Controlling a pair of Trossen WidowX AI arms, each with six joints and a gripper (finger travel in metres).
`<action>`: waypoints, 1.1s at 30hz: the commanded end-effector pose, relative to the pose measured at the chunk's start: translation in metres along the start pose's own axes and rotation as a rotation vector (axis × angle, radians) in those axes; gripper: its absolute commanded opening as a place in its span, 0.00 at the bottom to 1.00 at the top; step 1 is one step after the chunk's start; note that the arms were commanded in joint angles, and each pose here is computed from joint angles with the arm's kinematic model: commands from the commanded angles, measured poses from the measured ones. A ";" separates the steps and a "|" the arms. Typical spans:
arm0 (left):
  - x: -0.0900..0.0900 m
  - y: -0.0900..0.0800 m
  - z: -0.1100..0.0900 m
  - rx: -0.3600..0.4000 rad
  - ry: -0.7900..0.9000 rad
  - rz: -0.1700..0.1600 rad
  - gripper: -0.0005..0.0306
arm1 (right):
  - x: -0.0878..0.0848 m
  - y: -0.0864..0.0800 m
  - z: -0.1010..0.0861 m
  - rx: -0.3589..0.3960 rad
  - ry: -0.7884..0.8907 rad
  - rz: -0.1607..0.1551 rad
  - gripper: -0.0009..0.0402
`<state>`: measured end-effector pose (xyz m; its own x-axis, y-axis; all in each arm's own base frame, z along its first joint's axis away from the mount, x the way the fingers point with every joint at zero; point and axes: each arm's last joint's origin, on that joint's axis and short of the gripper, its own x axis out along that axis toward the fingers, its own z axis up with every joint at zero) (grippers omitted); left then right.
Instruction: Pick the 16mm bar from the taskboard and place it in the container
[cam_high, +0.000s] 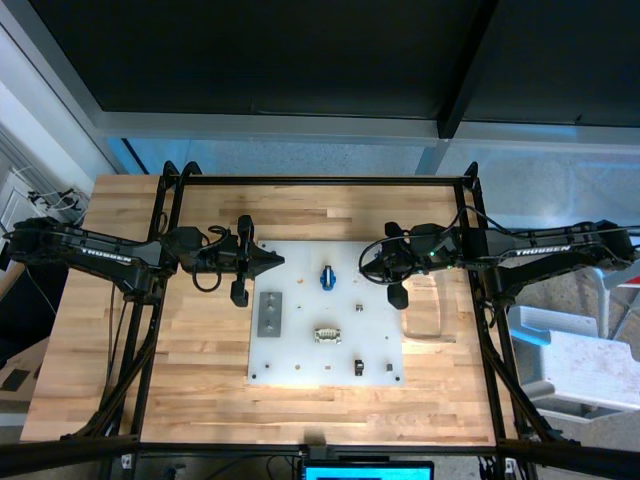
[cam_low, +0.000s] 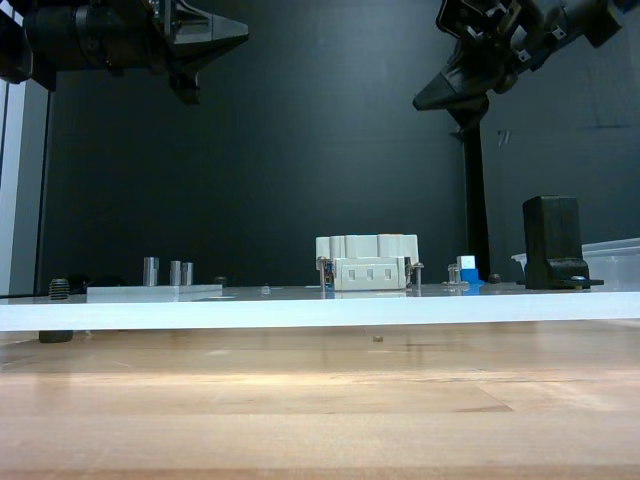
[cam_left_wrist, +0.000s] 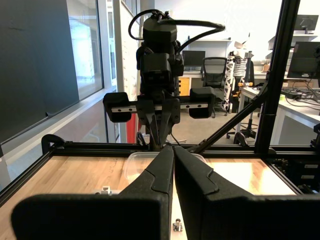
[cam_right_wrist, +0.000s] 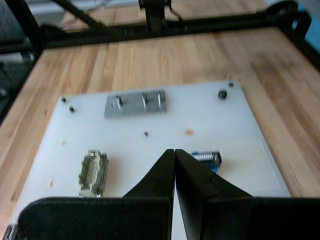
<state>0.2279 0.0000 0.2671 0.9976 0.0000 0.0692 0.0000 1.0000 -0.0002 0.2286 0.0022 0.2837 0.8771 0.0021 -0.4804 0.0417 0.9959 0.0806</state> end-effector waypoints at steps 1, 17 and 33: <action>0.000 0.000 0.000 0.000 -0.001 0.000 0.02 | 0.003 0.001 0.004 -0.001 0.069 -0.006 0.02; 0.000 0.000 0.000 0.000 -0.001 0.000 0.02 | 0.014 0.009 0.036 -0.018 0.520 -0.034 0.02; 0.000 0.000 0.000 0.000 -0.001 0.000 0.02 | 0.024 0.036 0.055 -0.037 0.729 -0.018 0.02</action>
<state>0.2279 0.0000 0.2672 0.9976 0.0000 0.0696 0.0000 1.0000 -0.0002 0.2766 0.0307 0.3227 0.3375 0.0310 -0.9408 0.0273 0.9987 0.0427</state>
